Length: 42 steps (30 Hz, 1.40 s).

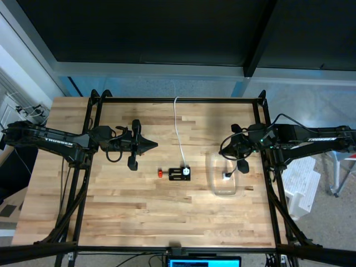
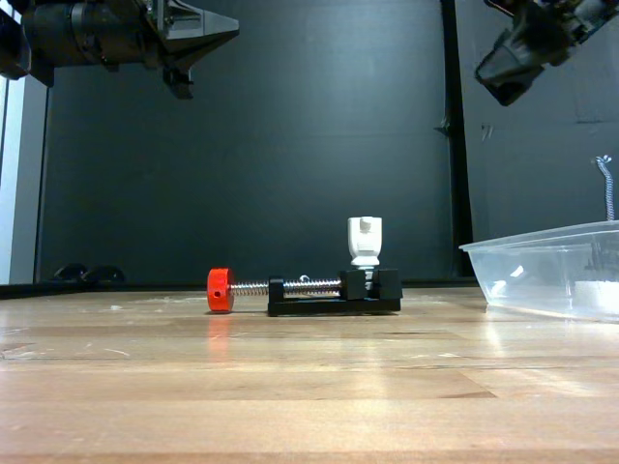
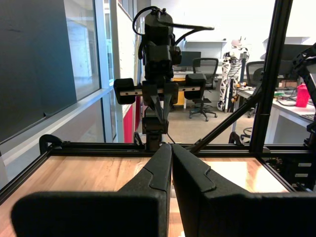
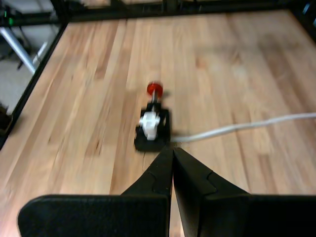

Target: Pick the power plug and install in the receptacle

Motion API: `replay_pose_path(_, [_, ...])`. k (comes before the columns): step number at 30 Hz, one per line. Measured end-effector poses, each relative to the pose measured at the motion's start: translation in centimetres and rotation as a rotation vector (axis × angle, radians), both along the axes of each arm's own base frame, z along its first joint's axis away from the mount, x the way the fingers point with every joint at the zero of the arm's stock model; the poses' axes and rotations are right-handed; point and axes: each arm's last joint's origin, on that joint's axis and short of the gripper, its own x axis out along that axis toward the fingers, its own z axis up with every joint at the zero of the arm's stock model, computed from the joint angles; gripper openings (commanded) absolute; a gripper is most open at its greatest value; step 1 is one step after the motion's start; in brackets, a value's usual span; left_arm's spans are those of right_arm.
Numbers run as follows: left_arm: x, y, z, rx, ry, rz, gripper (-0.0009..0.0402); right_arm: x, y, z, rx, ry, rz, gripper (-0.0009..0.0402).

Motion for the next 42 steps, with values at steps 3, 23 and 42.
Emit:
replay_pose_path(3, [0.0, 0.0, 0.0, 0.000, 0.000, 0.000, 0.0000, -0.6, 0.4, 0.1, 0.006, 0.053, 0.016, 0.0000])
replay_pose_path(23, [0.0, 0.0, 0.0, 0.000, 0.000, 0.000, 0.0000, -4.2, 2.9, -0.8, 0.003, 0.414, 0.025, 0.0000])
replay_pose_path(42, [0.0, 0.0, 0.0, 0.000, 0.000, 0.000, 0.0000, -4.7, 3.5, -5.8, 0.015, 0.535, -0.120, 0.0152])
